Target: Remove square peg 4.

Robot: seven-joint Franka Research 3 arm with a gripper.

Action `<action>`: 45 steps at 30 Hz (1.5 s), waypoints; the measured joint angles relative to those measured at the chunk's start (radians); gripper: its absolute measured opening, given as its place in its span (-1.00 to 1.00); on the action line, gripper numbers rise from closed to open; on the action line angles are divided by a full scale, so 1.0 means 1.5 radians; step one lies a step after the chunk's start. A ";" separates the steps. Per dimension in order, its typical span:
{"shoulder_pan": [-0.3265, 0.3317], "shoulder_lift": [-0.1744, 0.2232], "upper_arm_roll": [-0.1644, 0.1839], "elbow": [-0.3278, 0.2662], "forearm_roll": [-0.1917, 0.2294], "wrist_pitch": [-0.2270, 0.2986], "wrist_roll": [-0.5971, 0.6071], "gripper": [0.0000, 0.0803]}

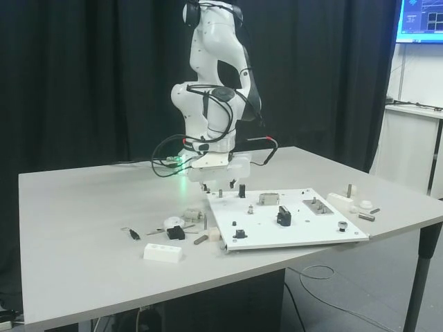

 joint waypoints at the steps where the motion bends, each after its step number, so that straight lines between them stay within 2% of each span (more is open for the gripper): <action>1: 0.001 0.000 0.000 -0.002 0.000 0.001 0.002 0.99; 25: 0.023 0.002 0.001 -0.034 0.013 0.010 0.032 0.99; 45: 0.025 0.013 0.004 -0.038 0.020 0.016 0.032 0.99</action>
